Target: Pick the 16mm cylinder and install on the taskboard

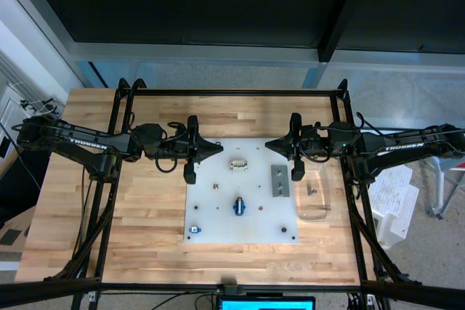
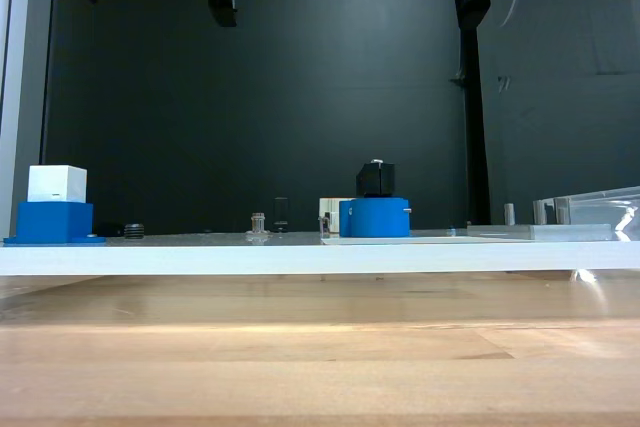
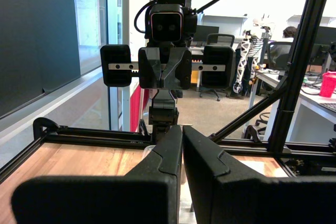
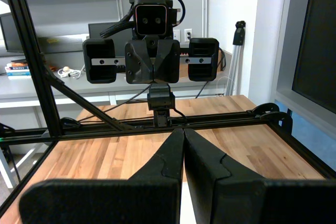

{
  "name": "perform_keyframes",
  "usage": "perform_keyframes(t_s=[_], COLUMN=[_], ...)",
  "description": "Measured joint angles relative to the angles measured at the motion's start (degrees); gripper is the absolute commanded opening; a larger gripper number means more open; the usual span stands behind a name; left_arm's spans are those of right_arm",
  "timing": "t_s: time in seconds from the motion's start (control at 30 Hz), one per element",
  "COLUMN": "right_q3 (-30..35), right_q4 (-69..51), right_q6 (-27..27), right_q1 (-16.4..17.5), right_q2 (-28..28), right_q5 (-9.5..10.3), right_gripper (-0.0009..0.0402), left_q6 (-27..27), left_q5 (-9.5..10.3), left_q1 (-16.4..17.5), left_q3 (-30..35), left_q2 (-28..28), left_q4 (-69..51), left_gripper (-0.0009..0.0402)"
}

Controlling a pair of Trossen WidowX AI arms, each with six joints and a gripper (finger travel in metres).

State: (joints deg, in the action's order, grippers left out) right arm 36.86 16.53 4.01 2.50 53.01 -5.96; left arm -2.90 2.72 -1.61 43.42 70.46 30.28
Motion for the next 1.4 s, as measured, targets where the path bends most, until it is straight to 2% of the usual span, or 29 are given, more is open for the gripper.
perform_keyframes(t_s=[0.33,0.53,0.7,0.9,1.13,1.4], right_q3=[0.0,5.9,11.4,15.1,16.0,16.0], right_q4=[-1.0,-20.4,-38.2,-55.6,-68.1,-80.1], right_q6=[0.1,0.8,2.4,7.3,12.5,18.6], right_q1=[0.0,0.6,2.8,5.8,10.5,15.4], right_q2=[0.0,-0.2,0.0,0.0,0.0,0.6], right_q5=[0.0,-0.33,-0.39,-0.46,-0.46,-0.46], right_gripper=[0.0,0.0,0.0,0.0,0.0006,0.0053], left_q6=[0.0,0.0,0.0,0.0,0.0,0.0], left_q5=[0.0,0.0,0.0,0.0,0.0,0.0], left_q1=[0.0,0.0,0.0,0.0,0.0,0.0], left_q3=[0.0,0.0,0.0,0.0,0.0,0.0], left_q2=[0.0,0.0,0.0,0.0,0.0,0.0], left_q4=[0.0,0.0,0.0,0.0,0.0,0.0], left_gripper=[0.0001,0.0001,0.0001,0.0001,0.0001,0.0001])
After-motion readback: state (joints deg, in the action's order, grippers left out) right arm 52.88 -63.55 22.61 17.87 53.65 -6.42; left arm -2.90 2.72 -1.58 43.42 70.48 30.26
